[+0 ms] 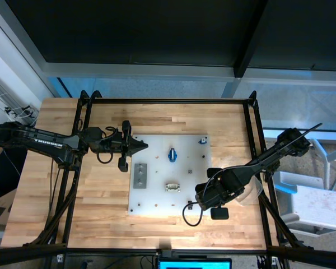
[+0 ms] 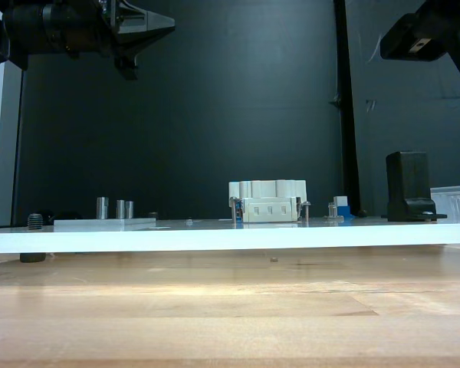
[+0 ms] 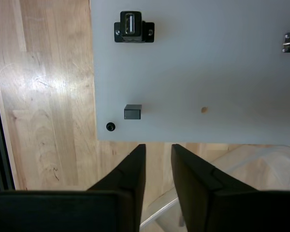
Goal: Pick the 16mm bar from the taskboard and place it in the container
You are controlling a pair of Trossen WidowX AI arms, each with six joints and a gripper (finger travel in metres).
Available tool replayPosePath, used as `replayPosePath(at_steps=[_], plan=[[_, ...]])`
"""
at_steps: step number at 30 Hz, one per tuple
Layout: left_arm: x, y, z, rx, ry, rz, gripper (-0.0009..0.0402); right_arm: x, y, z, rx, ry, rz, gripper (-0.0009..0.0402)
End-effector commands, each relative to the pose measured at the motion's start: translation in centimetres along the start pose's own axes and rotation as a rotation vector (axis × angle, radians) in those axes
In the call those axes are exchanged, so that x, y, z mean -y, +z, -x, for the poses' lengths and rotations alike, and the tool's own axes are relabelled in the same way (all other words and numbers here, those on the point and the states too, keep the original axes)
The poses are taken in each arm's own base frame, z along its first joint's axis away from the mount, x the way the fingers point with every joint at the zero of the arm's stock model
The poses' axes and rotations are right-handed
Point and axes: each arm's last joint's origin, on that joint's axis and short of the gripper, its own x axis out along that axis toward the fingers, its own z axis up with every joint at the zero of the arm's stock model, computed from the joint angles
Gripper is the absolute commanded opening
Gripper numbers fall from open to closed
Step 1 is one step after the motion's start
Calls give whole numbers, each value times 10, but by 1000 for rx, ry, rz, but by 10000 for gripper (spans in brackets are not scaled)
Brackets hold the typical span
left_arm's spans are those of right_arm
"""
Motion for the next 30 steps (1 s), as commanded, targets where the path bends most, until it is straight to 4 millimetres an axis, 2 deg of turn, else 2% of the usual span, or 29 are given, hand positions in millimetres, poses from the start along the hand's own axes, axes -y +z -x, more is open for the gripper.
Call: replayPosePath(at_steps=[1, 6, 12, 17, 30], plan=[[0, 0, 0, 1, 0, 0, 0, -1, 0, -2, 6, 4, 2, 129], [0, 0, 0, 1, 0, 0, 0, -2, -1, -10, 12, 8, 4, 194], [0, 0, 0, 1, 0, 0, 0, -4, -3, -17, 14, 10, -3, 235], [0, 0, 0, 1, 0, 0, 0, -5, -4, -22, 19, 14, -9, 240], [0, 0, 0, 1, 0, 0, 0, -6, -12, -50, 41, 30, -12, 240]])
